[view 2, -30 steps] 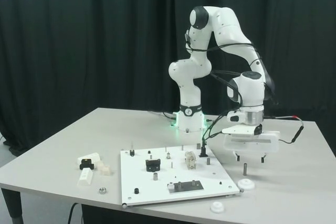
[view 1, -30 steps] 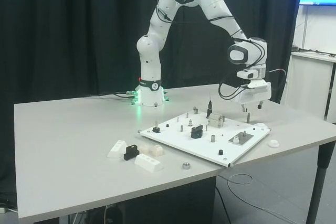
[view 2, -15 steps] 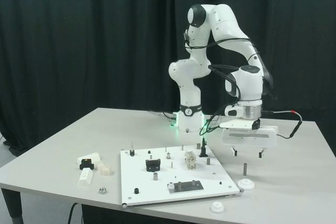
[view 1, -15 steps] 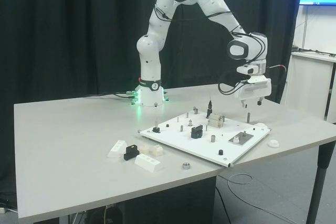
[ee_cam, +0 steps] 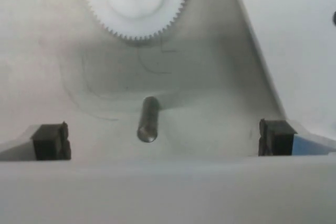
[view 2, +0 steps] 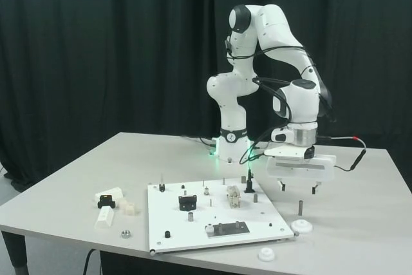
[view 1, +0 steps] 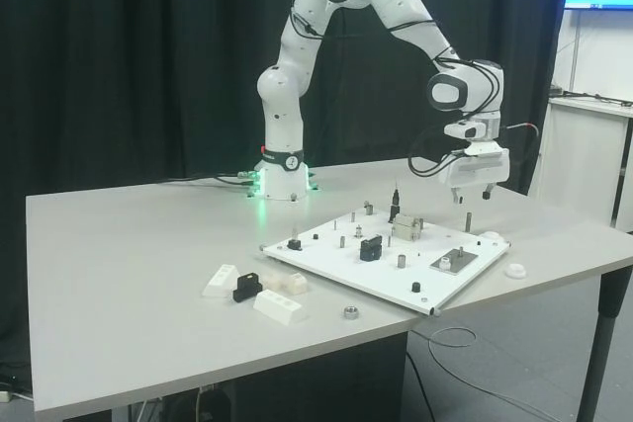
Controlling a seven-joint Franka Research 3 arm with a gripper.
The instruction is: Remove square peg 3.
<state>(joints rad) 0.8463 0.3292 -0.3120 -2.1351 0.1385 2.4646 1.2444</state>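
The end effector [view 2: 297, 189] hangs with its fingers spread wide and empty above the peg [view 2: 300, 208], which stands upright on the grey bench [view 2: 360, 223], long axis vertical, beside a white gear [view 2: 300, 227] off the white board's [view 2: 193, 227] corner.
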